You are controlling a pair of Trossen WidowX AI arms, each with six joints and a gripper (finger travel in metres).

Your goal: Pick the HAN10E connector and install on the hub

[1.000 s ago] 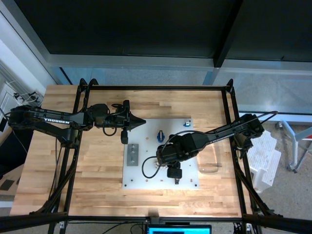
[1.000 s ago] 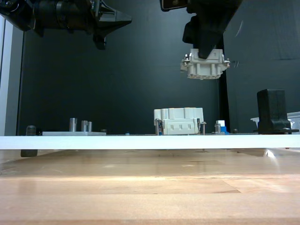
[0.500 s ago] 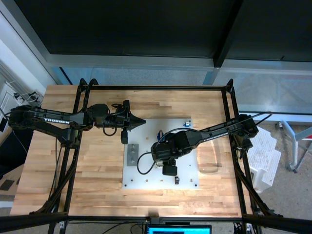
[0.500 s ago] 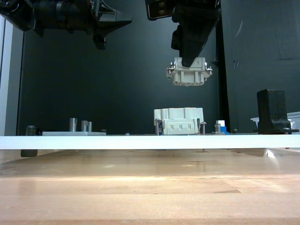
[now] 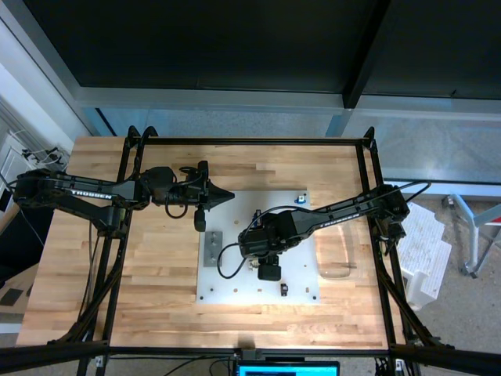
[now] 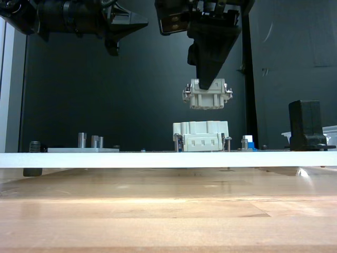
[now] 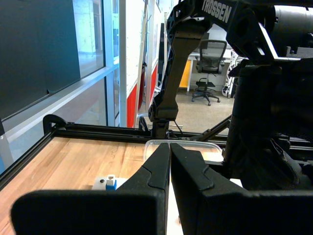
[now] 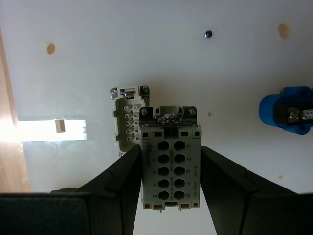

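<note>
10-hole beige HAN10E connector (image 8: 170,159), pinched by right gripper (image 6: 206,85) above hub (image 6: 201,136), left gripper (image 7: 170,164) closed, high aside

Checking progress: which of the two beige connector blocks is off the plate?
The HAN10E connector, held by the right hand above the hub; left hand hangs shut near the far-left corner of the plate.

The left gripper (image 7: 169,147) has its two black fingers (image 7: 155,171) pressed flat together. Just beyond its tips lies a clear plastic tub (image 7: 195,145). Beside one finger sits a small blue piece (image 7: 111,183) on the wooden table (image 7: 73,156). The right arm (image 7: 266,112) looms close alongside.
</note>
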